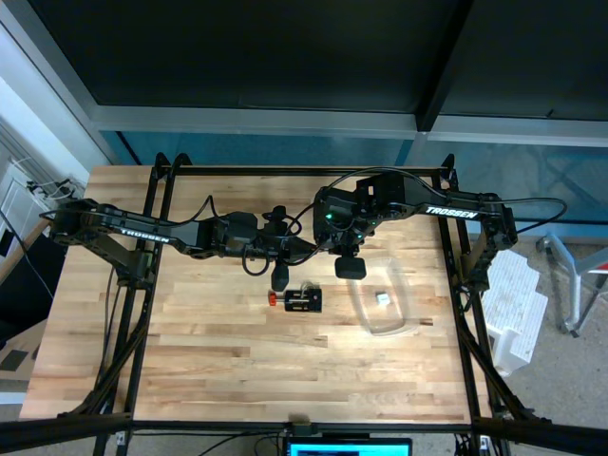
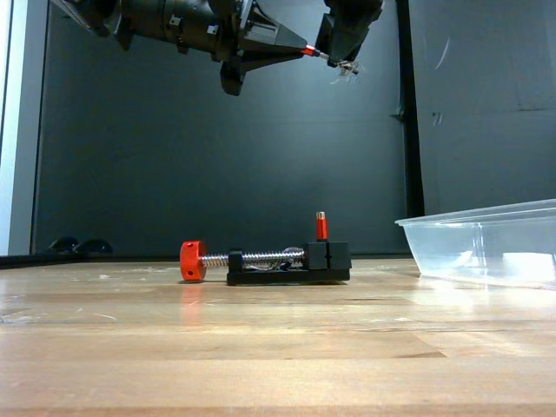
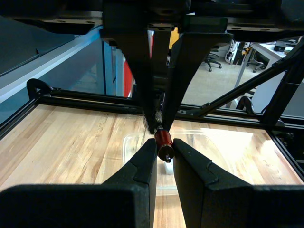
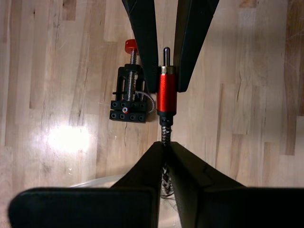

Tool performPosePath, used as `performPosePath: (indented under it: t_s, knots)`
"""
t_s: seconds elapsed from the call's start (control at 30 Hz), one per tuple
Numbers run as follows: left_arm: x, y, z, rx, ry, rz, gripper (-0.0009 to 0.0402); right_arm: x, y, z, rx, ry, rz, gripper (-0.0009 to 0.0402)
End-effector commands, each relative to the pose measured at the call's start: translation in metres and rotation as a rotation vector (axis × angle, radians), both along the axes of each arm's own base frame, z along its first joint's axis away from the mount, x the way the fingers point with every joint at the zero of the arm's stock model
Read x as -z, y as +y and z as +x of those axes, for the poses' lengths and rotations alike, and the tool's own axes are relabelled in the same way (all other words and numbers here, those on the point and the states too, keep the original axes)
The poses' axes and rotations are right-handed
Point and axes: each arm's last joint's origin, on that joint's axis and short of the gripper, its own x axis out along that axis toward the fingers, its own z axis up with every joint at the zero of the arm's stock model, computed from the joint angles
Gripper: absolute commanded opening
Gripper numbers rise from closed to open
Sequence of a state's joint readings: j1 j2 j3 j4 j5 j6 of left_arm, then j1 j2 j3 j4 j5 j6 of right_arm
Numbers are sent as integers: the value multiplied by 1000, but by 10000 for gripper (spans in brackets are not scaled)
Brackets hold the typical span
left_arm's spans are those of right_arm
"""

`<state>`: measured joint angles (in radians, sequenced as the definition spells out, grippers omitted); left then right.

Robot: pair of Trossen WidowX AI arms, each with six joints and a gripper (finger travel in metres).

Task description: Pick the rca connector and install on the hub

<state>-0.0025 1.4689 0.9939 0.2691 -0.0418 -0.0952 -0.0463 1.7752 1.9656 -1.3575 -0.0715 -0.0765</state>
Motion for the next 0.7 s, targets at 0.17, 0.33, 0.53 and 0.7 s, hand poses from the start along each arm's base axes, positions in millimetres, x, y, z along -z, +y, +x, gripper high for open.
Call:
performPosePath:
  t_s: [0.17, 0.33, 0.53, 0.7]
  knots:
    - [-1, 0, 0, 0, -2, 0, 19, -1, 0, -2, 0, 1, -4, 134]
    - [-1, 0, 0, 0, -3, 0, 19, -8, -1, -11, 36, -75, -76, 171]
    - [-2, 0, 0, -1, -19, 0, 19, -14, 0, -36, 81, -291, -55, 173]
    - [-5, 0, 0, -12, -46, 2, 19, -7, 1, -53, 114, -472, -34, 173]
